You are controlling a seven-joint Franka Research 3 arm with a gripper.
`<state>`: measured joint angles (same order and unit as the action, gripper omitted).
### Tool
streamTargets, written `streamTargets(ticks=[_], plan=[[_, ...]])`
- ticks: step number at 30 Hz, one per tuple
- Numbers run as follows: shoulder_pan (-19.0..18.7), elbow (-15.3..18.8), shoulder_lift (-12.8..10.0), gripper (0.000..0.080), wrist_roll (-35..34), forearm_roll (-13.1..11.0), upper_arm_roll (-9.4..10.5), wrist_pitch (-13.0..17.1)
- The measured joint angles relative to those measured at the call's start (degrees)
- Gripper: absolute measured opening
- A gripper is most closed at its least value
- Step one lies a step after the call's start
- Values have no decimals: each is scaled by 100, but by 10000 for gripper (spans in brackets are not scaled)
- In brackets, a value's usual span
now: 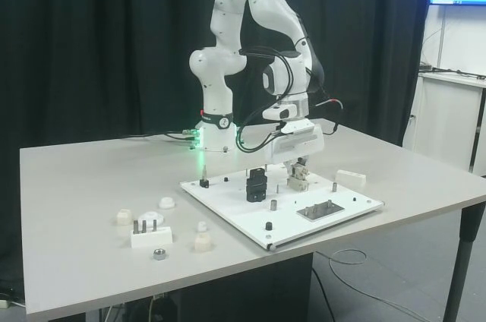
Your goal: Insert waterproof.
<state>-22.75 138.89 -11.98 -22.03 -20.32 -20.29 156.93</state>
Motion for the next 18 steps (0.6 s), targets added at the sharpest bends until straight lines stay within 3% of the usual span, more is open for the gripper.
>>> streamTargets(ticks=[18], plan=[[0,-27,-46,314,45,-59,-1,0]])
